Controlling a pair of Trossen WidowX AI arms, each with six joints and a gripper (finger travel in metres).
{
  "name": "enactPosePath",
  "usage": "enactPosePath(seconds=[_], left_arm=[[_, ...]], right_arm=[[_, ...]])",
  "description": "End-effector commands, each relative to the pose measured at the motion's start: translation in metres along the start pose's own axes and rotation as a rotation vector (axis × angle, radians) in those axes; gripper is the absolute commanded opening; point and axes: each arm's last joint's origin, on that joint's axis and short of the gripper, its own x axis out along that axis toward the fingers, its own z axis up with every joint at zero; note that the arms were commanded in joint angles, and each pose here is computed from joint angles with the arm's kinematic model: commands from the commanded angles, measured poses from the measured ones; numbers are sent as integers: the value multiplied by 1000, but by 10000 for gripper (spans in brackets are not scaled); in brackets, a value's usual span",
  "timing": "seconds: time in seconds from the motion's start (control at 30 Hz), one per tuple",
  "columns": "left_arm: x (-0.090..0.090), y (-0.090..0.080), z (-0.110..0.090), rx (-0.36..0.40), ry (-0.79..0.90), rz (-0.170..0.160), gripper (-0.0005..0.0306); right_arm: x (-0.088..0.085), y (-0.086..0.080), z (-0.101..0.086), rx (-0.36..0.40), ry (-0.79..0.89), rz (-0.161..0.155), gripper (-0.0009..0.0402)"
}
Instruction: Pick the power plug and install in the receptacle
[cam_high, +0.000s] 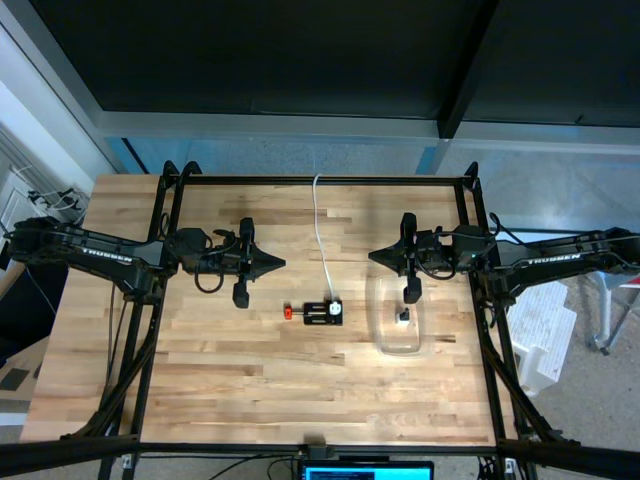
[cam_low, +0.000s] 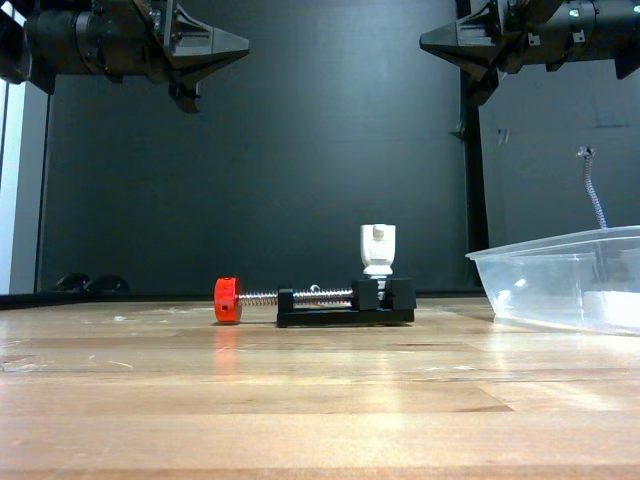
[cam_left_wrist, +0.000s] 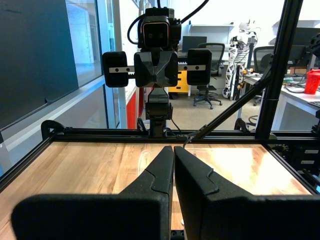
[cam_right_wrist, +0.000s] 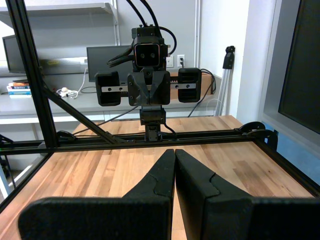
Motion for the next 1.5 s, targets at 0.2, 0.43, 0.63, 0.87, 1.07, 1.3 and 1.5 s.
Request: enactPosePath(seconds=[0.2, 0.43, 0.63, 0.87, 1.07, 1.3, 1.5], left_arm=[[0, 0, 0, 0, 0, 0, 0], [0, 0, 0, 0, 0, 0, 0], [0, 0, 0, 0, 0, 0, 0], [0, 0, 0, 0, 0, 0, 0], [0, 0, 0, 0, 0, 0, 0], [0, 0, 0, 0, 0, 1, 0], [0, 0, 0, 0, 0, 0, 0]], right_arm=[[0, 0, 0, 0, 0, 0, 0], [0, 1, 0, 9, 1, 14, 0], [0, 3, 7, 22, 40, 62, 0], [-9, 7, 14, 7, 258, 70, 0], [-25, 15, 23, -9, 436, 106, 0], [-41, 18, 30, -28, 610, 124, 0], [-51, 16, 31, -40, 738, 107, 0]])
